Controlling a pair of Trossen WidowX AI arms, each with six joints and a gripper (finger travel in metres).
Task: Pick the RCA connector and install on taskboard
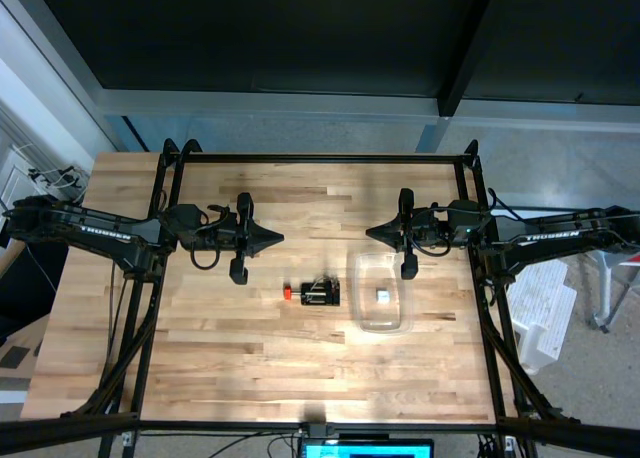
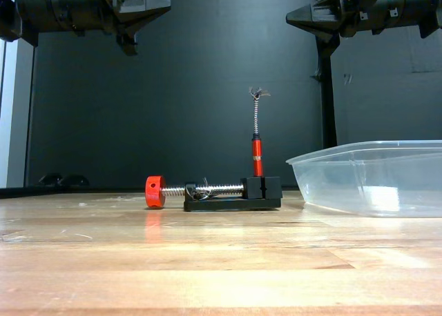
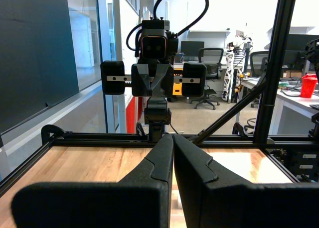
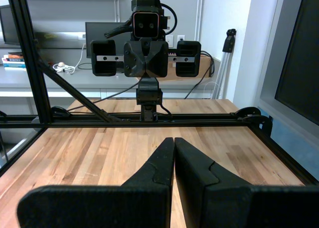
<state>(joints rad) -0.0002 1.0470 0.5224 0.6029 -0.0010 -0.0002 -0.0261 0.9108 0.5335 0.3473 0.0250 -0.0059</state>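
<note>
1. Checking the low view, we see the red connector [image 2: 257,157] standing upright on the black vise [image 2: 231,194]. Its braided cable [image 2: 256,116] rises straight up from it and nothing holds it. We judge it is seated on the stub, since that alone would keep it upright.
2. The vise sits on the bare table [image 1: 250,378] with its red knob [image 2: 155,191] toward the left arm's side, just beside the clear tray [image 2: 331,178]. We'd say they are set close so the carry from tray to vise is short.
3. In the high view the tray holds the white block [image 1: 382,295]. We see nothing darker on it and no cable running off it, which fits the connector being at the vise.
4. The left gripper [image 3: 172,136] hangs high over the table's left half, well apart from the vise. Its fingers are pressed together tip to tip and hold nothing.
5. The right gripper [image 4: 173,138] hangs high near the tray's far end, pointing inward. Its fingers are closed against each other and it is empty.
6. Both grippers face each other level and well above the parts, which reads to us as a parked pose clear of the tall cable.
7. We judge the install looks done, but we cannot tell how fully the connector is pushed down.
</note>
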